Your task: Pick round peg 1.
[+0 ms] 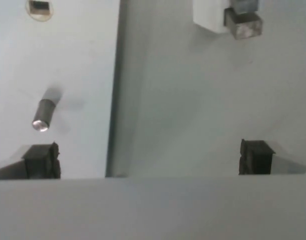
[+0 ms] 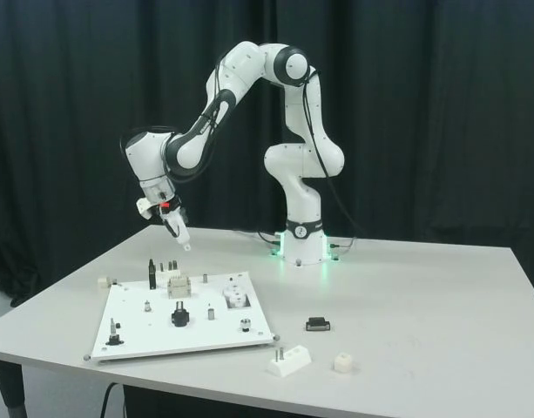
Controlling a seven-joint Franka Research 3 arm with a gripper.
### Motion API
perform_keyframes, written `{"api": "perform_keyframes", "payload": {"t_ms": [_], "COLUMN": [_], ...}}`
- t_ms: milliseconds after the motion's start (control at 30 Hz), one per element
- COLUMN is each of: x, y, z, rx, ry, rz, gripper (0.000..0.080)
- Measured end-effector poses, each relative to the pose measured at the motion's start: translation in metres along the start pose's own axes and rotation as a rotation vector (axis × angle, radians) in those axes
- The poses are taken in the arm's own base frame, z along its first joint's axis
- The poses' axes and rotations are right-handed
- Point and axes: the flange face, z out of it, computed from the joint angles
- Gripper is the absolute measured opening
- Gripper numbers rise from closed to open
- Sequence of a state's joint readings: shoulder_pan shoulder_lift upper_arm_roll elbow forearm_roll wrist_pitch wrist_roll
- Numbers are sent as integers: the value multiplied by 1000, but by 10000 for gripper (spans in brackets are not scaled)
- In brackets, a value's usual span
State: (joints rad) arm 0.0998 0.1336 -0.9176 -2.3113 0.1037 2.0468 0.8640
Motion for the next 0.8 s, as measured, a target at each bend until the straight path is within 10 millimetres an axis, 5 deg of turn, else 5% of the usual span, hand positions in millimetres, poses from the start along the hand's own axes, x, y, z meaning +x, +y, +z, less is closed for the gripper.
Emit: {"api": "perform_keyframes", "payload": {"t_ms": [800], "x": [0], "y": [7], "z": [-16], "rx": [-28], "ry": [44], "rz": [-60], "gripper": [800]}}
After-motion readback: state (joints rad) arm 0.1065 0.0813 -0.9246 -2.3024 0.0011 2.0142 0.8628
